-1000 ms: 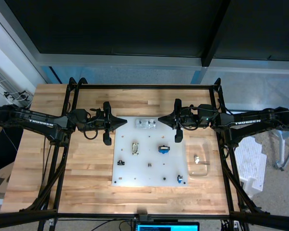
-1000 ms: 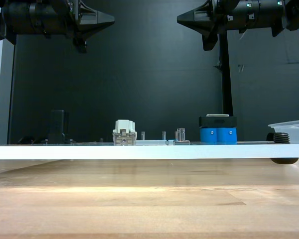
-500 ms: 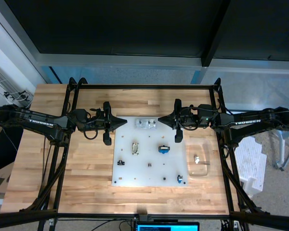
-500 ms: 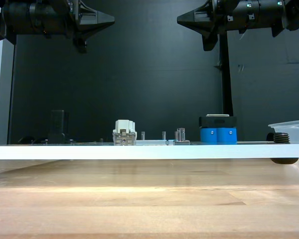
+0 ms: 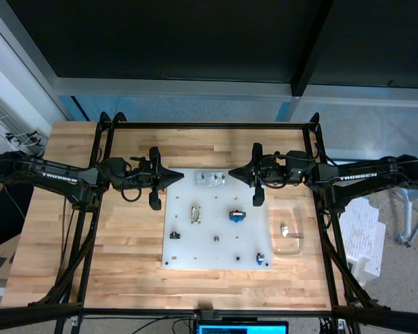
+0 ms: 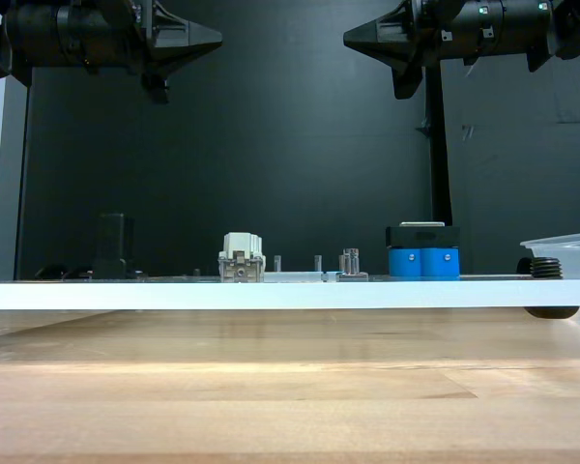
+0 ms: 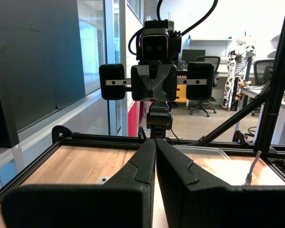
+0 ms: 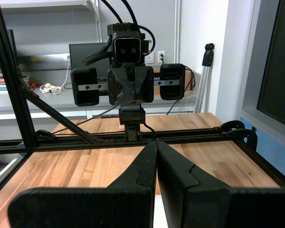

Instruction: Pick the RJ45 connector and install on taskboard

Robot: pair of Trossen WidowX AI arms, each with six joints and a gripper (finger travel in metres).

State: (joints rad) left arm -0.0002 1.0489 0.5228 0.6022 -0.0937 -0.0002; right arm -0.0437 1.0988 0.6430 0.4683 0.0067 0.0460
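left claw (image 5: 180, 177) clenched on nothing, raised above board (image 5: 195, 243) far-left corner | right claw (image 5: 231, 172) clenched on nothing, raised above board far edge, facing it | connector: cannot tell whether in tray (image 5: 297, 237) or blue jack (image 5: 260, 259)

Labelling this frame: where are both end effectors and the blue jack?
Left end effector (image 5: 182, 178): high view, shut fingertips, above board's (image 5: 188, 254) far-left corner.
Right end effector (image 5: 230, 172): high view, shut fingertips, above board's far edge.
Blue jack (image 5: 261, 259): high view, its top.
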